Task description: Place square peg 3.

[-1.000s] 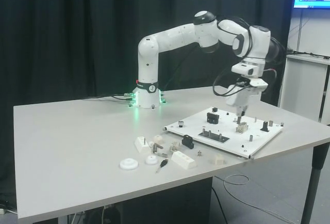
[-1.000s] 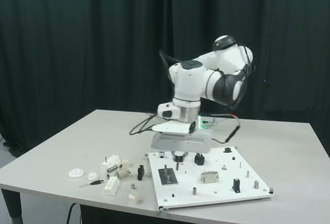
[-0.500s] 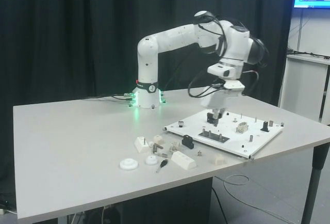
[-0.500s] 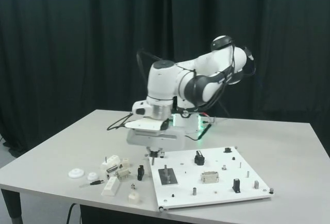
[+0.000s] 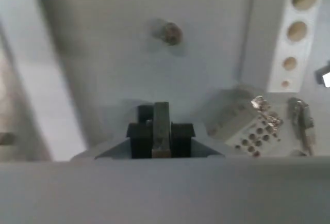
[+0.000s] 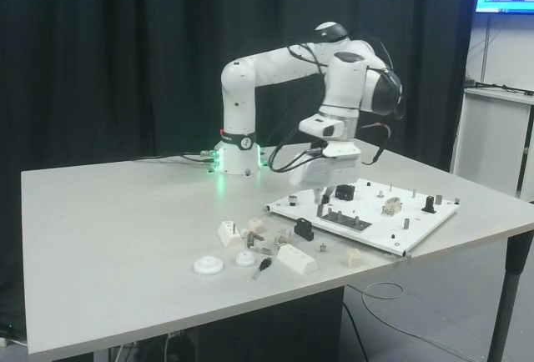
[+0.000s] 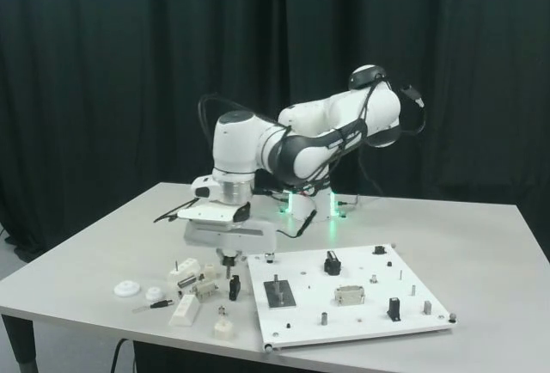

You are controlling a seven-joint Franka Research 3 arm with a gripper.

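My gripper [image 5: 161, 140] is shut on a slim grey square peg [image 5: 161, 123] that stands between the black fingers [image 5: 136, 137]. In the room views the gripper [image 6: 324, 201] [image 7: 228, 263] hangs low by the left edge of the white assembly board [image 6: 420, 218] [image 7: 361, 320], just above the cluster of loose parts. A short bit of the peg pokes out under the fingertips. Below the gripper lie a grey multi-hole connector [image 5: 246, 127] and a small round pin [image 5: 170, 32].
Loose parts lie on the grey table beside the board: a white gear [image 6: 207, 265] [image 7: 127, 288], a white block [image 6: 298, 258], a black clip [image 6: 304, 229] [image 7: 235, 287]. A white strip with several holes [image 5: 296, 28] is near. The board carries upright pins and black fixtures [image 7: 332, 264].
The arm has swung from the board's far side, across the board, to its left edge by the loose parts. The fingers stay shut on the peg.
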